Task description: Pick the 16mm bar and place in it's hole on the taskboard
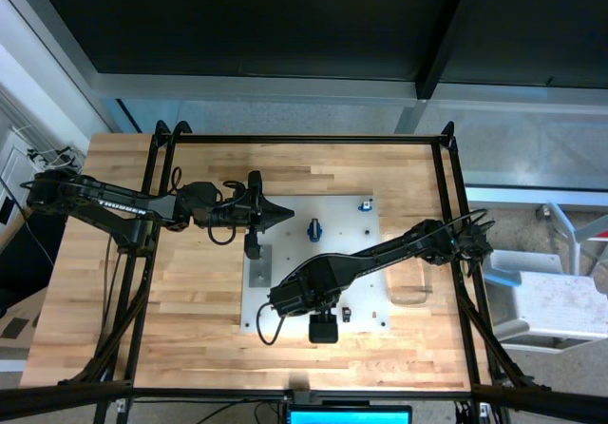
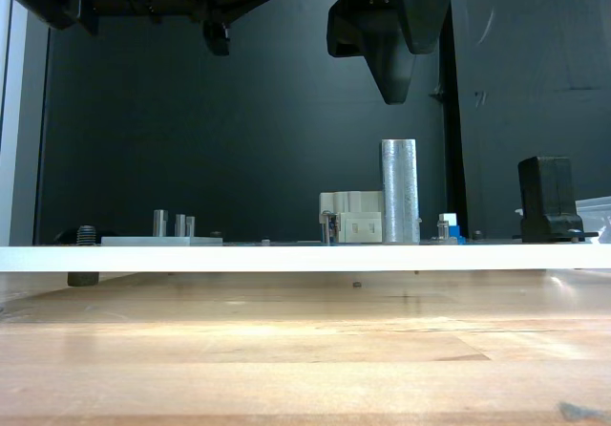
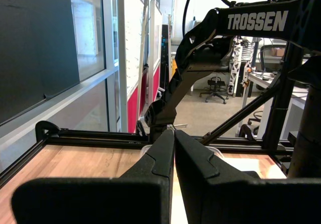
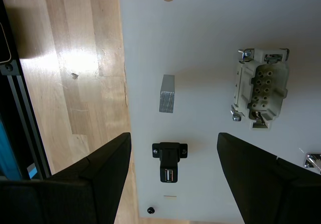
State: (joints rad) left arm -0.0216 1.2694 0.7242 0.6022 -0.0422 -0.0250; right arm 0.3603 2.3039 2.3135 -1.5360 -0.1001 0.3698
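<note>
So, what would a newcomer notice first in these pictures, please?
The silver 16mm bar stands upright on the white taskboard, held by neither gripper; whether it is seated, I cannot tell. The right gripper hangs open above it, and the left gripper, shut, hovers over the board's far left part.

16mm bar (image 2: 399, 190) upright on taskboard (image 2: 286, 256); right gripper (image 4: 173, 136) above, left gripper (image 1: 285, 214) leftward

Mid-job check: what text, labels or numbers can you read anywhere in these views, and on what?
"TROSSEN": white, on the right arm, left wrist view.
Lettering on the left arm, high view: too small to read.
Nothing else readable. The left gripper is shut over the taskboard far left corner; the right gripper is open above the 16mm bar, upright on the taskboard; whether seated, cannot tell.
</note>
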